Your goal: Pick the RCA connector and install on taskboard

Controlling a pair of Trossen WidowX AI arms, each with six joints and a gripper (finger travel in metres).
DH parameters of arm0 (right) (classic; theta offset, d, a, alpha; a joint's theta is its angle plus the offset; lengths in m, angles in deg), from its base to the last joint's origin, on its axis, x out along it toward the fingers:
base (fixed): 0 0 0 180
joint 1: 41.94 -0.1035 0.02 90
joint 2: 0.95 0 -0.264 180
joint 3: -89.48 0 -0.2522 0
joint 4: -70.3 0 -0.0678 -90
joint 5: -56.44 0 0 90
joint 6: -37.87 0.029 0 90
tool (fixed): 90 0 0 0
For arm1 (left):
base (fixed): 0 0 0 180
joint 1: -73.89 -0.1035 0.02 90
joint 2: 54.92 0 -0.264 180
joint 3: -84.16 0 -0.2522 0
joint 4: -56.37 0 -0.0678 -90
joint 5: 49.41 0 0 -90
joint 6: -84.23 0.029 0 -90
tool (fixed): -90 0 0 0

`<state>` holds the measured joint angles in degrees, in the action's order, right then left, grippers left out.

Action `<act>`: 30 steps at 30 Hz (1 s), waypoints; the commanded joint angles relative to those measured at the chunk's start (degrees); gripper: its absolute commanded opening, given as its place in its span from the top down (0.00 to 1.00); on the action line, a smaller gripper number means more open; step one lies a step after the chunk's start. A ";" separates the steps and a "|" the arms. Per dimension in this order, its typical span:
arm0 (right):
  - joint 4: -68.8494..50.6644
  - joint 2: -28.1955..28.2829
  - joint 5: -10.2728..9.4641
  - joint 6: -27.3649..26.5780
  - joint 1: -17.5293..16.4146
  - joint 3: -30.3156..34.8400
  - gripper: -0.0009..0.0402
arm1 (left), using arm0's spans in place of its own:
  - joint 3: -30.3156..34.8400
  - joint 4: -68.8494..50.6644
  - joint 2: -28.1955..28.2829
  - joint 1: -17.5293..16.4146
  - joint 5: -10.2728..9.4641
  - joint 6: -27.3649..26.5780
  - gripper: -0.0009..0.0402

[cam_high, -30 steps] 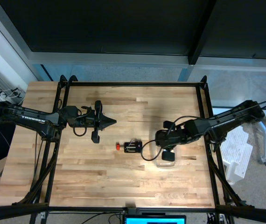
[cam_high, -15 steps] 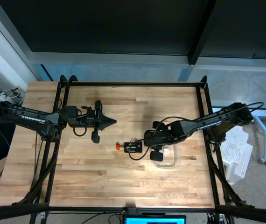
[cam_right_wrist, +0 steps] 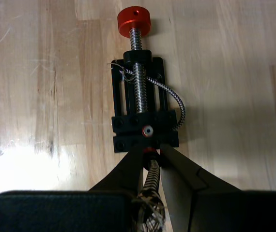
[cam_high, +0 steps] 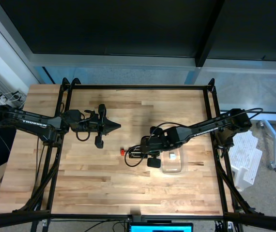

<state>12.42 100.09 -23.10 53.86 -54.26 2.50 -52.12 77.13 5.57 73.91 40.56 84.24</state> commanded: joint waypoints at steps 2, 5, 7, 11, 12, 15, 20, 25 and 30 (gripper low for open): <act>0.07 1.77 0.02 -0.48 0.35 1.73 0.98 | 0.00 0.00 0.00 0.00 0.00 0.00 0.98; 0.52 2.71 0.00 -0.57 0.72 2.10 0.97 | 0.00 0.02 0.00 0.00 0.00 0.00 0.98; 0.81 2.93 0.00 -0.66 0.83 2.03 0.98 | 0.00 0.02 0.00 -0.02 0.00 0.00 0.98; 1.05 3.69 -0.04 -0.72 0.98 1.97 0.98 | 0.00 0.02 0.00 0.00 0.00 0.00 0.98; 1.14 3.96 -0.02 -0.98 1.07 1.97 0.98 | 0.00 0.02 0.00 0.00 0.00 0.00 0.98; 1.14 4.28 -0.02 -1.07 1.09 1.97 0.97 | 0.00 0.02 0.00 0.00 0.00 0.00 0.98; 1.29 4.46 -0.04 -1.07 1.09 1.88 0.98 | 0.00 0.02 0.00 0.00 0.00 0.00 0.98; 1.22 4.46 -0.04 -1.05 1.09 1.84 0.97 | 0.00 0.02 0.00 -0.02 0.00 0.00 0.98; 1.33 4.46 -0.07 -1.03 1.09 1.66 0.98 | 0.00 0.00 0.00 0.00 0.00 0.00 0.98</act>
